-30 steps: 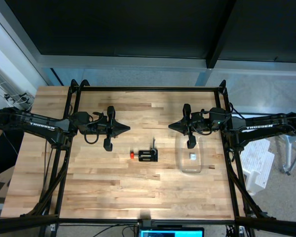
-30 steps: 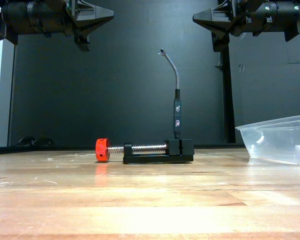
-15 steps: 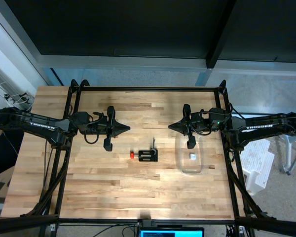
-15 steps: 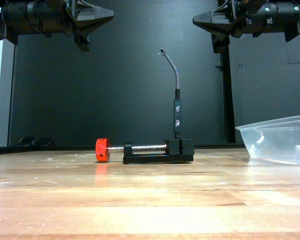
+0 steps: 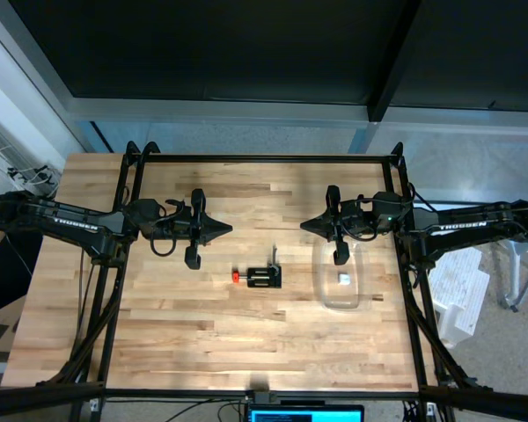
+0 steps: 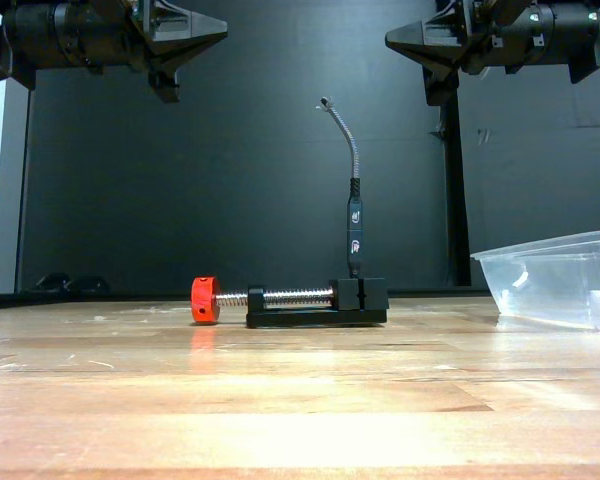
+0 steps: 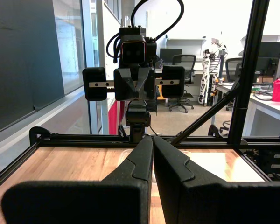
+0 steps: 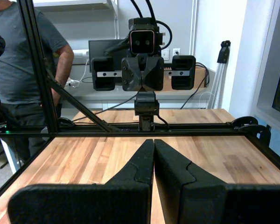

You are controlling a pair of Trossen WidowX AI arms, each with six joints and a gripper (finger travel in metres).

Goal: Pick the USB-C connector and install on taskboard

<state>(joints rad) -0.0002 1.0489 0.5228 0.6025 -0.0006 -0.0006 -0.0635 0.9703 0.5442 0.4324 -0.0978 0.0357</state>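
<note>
Pale wood planks form the worktop (image 5: 202, 352), seen from above. Near its right edge lies a clear plastic tray (image 5: 339, 305), long axis running from far edge to near edge. It holds one small pale piece (image 5: 342, 279), judged to be the USB-C connector; its own axis is too small to tell.

The right gripper (image 5: 304, 224) hangs high over the tray's far end, jaws pressed together on nothing. It points at the left gripper (image 5: 227, 229), equally high toward the left edge, jaws likewise pressed together and empty. The connector lies below the right gripper and toward the near edge, so the right arm is the nearer.

The taskboard (image 5: 262, 278) sits mid-worktop, left of the tray, with an upright braided cable (image 6: 355, 220).

Both arms read "TROSSEN" (image 5: 66, 223); the pale marks on the cable's sleeve are unreadable.
</note>
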